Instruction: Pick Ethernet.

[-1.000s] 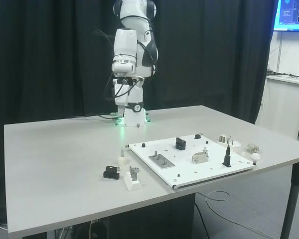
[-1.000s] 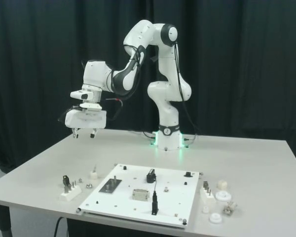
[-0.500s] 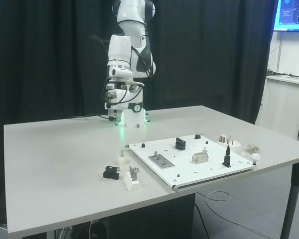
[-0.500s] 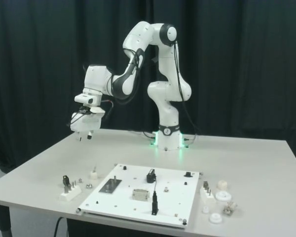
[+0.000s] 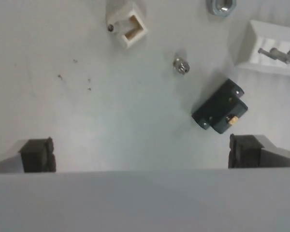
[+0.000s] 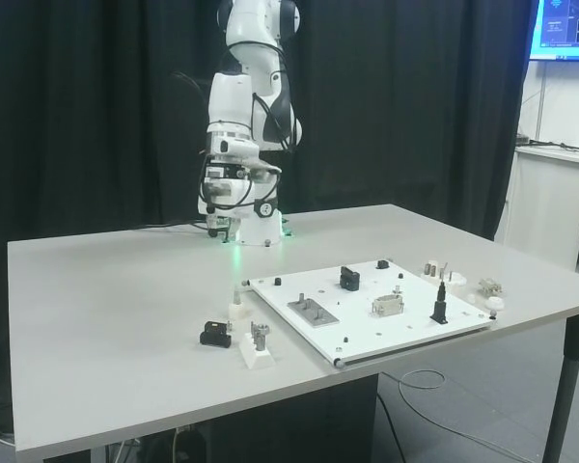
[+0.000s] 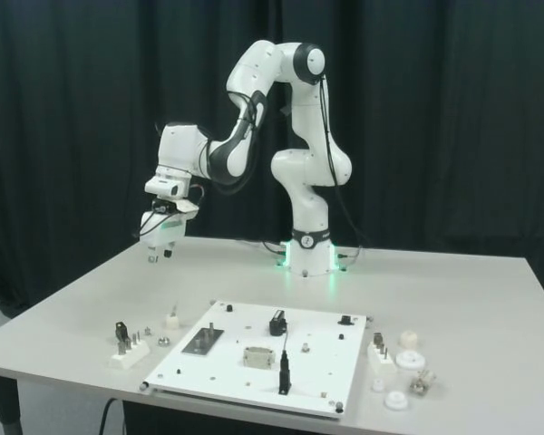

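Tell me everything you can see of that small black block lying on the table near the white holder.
The small black block looks like hard plastic, made of two joined box-like parts with small screws at the corners and a tiny metallic stud on one face. It lies flat on the grey table, apart from the white holder and a loose bolt. Nothing grips it; the tool hangs above, open.

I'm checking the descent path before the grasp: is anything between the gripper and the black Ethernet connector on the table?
Nothing visible does. The gripper hangs open in free air above the black Ethernet connector. A white pin holder and a small screw lie beside it, apart.
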